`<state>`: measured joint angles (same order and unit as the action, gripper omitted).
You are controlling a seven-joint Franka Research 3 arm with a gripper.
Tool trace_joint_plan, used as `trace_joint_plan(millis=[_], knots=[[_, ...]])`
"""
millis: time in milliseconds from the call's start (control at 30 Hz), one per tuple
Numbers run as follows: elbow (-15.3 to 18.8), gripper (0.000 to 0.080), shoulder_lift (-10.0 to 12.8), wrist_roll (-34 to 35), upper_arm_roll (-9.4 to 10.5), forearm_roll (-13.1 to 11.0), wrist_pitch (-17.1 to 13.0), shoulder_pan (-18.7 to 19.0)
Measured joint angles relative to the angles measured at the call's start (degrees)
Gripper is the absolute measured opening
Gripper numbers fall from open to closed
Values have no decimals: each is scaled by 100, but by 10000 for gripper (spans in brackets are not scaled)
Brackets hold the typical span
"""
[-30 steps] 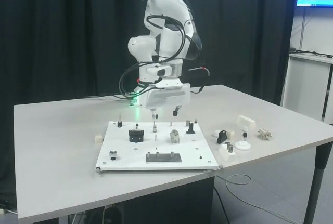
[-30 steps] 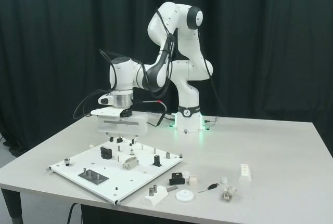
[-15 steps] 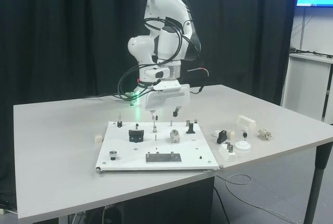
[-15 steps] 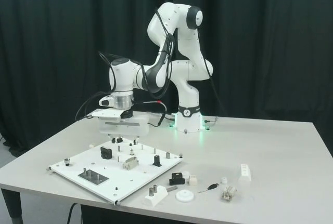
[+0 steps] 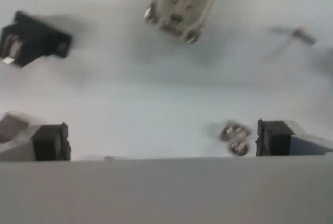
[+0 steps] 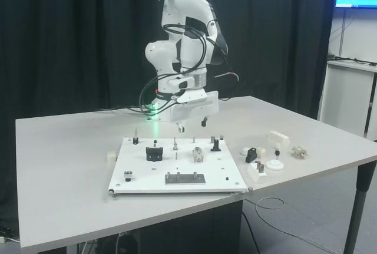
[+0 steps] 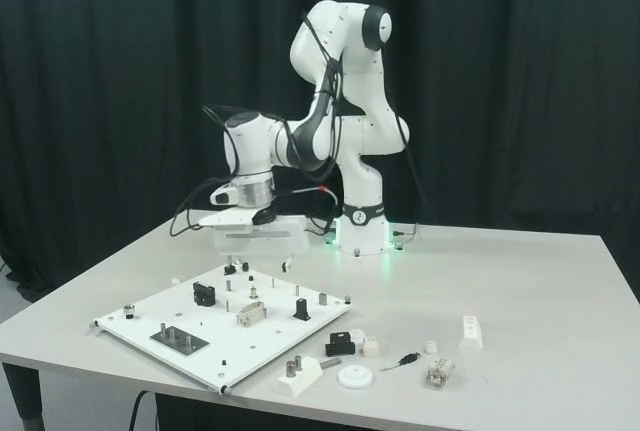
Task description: Remove square peg 4.
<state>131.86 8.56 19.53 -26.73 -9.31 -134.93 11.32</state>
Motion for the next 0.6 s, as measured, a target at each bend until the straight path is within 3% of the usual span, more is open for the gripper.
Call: trace_joint_plan(millis=[300,600], knots=[[462,800,-416,572,0,12,-94,190],[749,800,-582,1314,4,20,-270,366]])
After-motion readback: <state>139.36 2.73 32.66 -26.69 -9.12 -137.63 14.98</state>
